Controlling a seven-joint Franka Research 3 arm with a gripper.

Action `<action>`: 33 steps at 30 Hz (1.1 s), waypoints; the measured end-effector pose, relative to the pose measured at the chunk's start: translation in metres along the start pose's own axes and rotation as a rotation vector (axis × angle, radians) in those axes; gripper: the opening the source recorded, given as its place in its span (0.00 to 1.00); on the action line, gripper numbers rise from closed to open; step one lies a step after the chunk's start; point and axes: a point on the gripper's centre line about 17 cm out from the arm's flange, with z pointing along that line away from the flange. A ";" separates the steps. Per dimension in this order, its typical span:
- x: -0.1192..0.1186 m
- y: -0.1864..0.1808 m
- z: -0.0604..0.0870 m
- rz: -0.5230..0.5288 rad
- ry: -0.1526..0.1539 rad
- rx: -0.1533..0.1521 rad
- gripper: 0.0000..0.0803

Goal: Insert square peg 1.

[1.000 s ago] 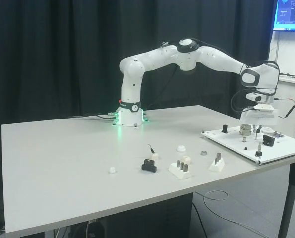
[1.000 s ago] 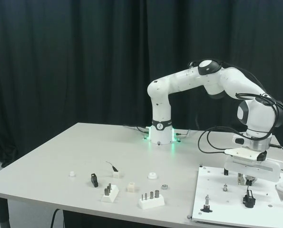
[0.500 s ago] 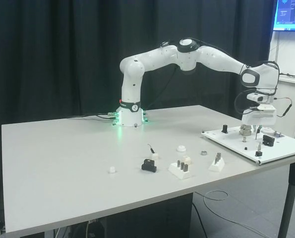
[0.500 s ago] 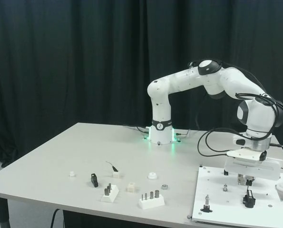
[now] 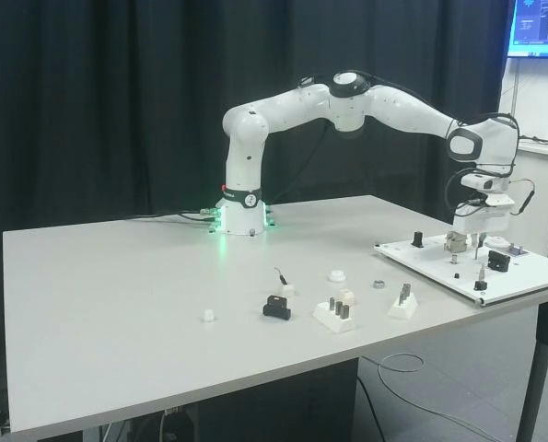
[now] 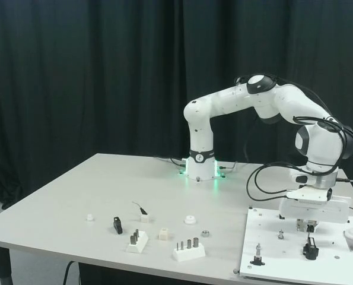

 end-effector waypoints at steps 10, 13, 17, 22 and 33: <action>-0.001 0.001 0.000 -0.080 -0.007 0.000 0.04; -0.002 0.001 0.000 -0.088 -0.012 0.000 0.04; -0.005 0.001 0.000 -0.090 -0.024 0.000 0.04; -0.008 0.000 0.000 -0.092 -0.036 0.000 0.04; -0.007 0.000 0.000 -0.091 -0.033 0.004 0.04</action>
